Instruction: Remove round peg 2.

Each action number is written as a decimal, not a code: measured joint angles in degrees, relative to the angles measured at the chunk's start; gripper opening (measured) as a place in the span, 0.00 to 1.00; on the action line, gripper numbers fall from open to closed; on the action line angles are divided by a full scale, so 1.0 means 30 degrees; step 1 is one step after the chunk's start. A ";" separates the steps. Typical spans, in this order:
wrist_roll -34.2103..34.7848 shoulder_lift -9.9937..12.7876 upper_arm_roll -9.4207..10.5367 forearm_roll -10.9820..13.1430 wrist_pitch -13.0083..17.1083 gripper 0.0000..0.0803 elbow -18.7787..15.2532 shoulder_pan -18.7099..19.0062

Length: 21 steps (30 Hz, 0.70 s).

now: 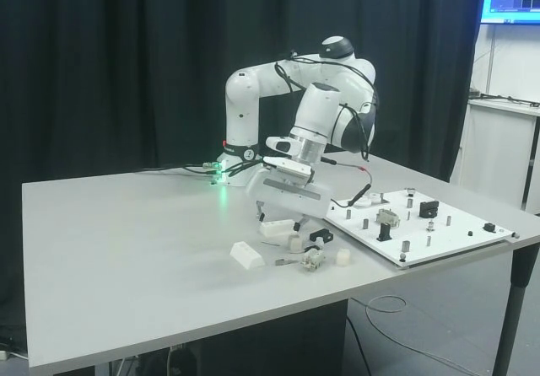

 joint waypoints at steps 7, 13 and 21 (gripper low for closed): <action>0.0000 -0.0001 -0.0051 0.0108 0.0001 1.00 0.0111 -0.0090; 0.0001 -0.0004 -0.0162 0.0484 0.0001 1.00 0.0171 -0.0095; 0.0038 -0.0036 -0.0241 0.0766 0.0001 1.00 0.0406 -0.0097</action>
